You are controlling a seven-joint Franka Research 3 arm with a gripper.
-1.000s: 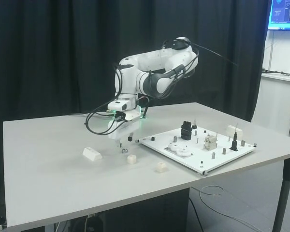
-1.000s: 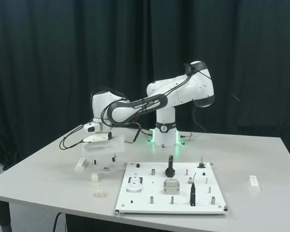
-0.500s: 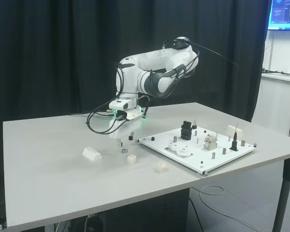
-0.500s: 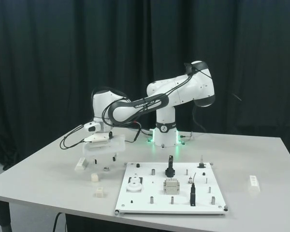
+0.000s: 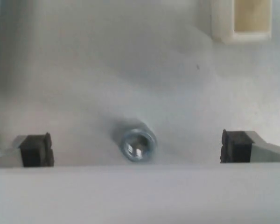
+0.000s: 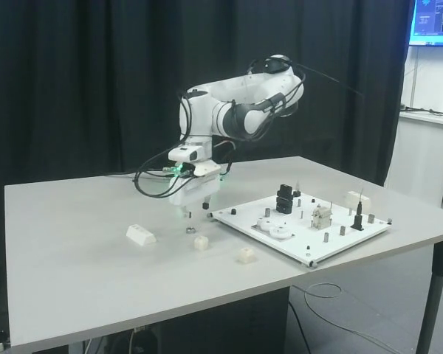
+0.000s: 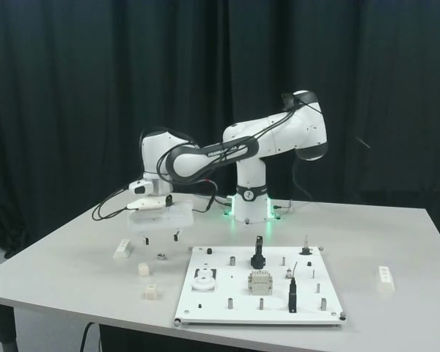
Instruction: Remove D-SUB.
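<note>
Gripper [image 5: 135,148]: hovering low over the grey table [image 6: 74,221], off the board; fingers [image 5: 35,150] spread wide apart, gripping nothing.

D-SUB [image 7: 259,282]: judged to be the small grey block sitting upright near the middle of the white board [image 7: 220,308]. It is still standing in its seat, well apart from the gripper [image 7: 160,236], so the removal is not yet begun.

Board neighbours: a black connector [image 6: 284,199] is standing just behind the D-SUB [image 6: 321,216], a white gear [image 6: 280,231] is lying beside it, and short posts are standing all around.

Loose items off the board: a small metal nut [image 5: 137,145] is lying on the table directly between the open fingers. A hollow white block [image 5: 241,21] is lying near it, and a white wedge [image 6: 140,234] farther off.

Hazards, as judged:
- Closing here would be taking the nut, the wrong part.
- Crossing to the board at this low height would be risking a knock against the posts or the black connector.
- The cable loop hanging from the wrist could be catching on tall parts.
- Fingers landing off-centre on the D-SUB, or pulling at a tilt, could be jamming it in its seat, or lifting the board if it is not fastened down.
</note>
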